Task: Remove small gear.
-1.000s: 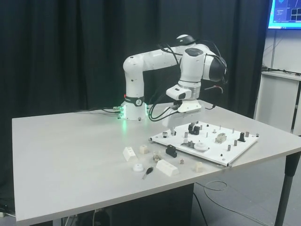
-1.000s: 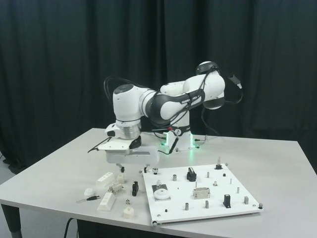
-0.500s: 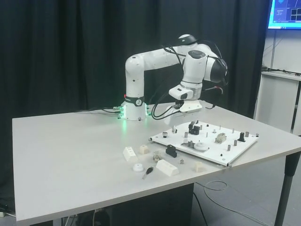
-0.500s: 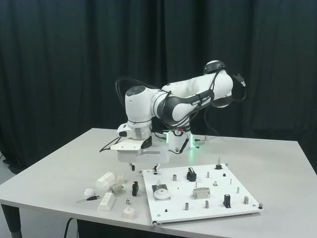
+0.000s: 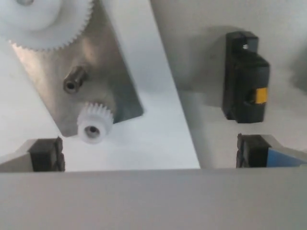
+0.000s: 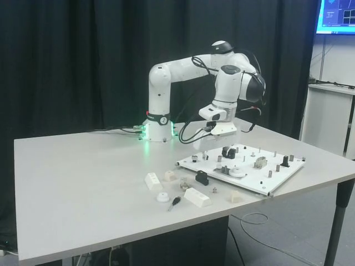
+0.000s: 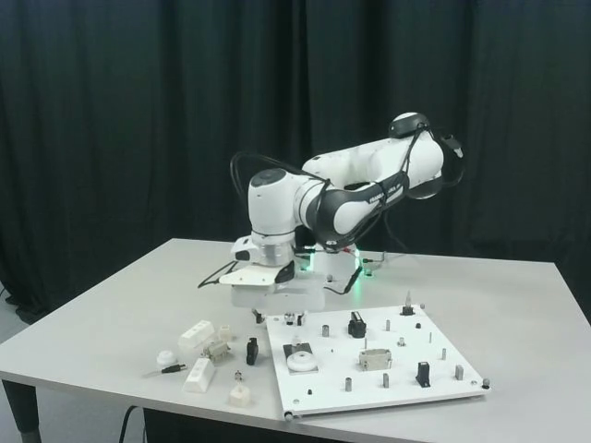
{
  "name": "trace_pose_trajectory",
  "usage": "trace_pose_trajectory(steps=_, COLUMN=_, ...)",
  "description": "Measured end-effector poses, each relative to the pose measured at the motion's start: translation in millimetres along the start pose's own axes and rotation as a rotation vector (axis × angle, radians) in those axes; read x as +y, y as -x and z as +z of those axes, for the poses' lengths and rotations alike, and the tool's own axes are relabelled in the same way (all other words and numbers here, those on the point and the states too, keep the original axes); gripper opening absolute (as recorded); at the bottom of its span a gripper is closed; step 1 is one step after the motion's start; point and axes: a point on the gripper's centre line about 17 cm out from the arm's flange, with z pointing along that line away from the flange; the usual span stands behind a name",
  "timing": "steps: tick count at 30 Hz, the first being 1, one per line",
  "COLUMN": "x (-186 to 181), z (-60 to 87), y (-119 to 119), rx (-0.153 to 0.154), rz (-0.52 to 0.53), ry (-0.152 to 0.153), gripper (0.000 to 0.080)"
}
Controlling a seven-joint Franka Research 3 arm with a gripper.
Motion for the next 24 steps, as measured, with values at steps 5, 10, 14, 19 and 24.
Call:
trace_pose_trajectory(steps=5, x=-8.4, z=12.0, y=1.1, rx=0.018, rz=0.008, ry=-0.003, gripper=0.0800)
trace_pose_trajectory(steps=10, x=-15.8, z=22.1, y=1.0, rx=0.034, rz=0.011, ry=-0.002, gripper=0.0800)
trace_pose_trajectory(steps=14, x=-20.9, z=29.0, y=1.5, rx=0.044, rz=0.013, ry=0.003, gripper=0.0800)
trace_pose_trajectory(steps=19, x=-26.0, z=35.2, y=2.6, rx=0.050, rz=0.015, ry=0.012, gripper=0.0800)
trace_pose_trajectory(steps=24, x=-30.2, z=39.3, y=1.7, rx=0.061, rz=0.016, ry=0.019, gripper=0.0800)
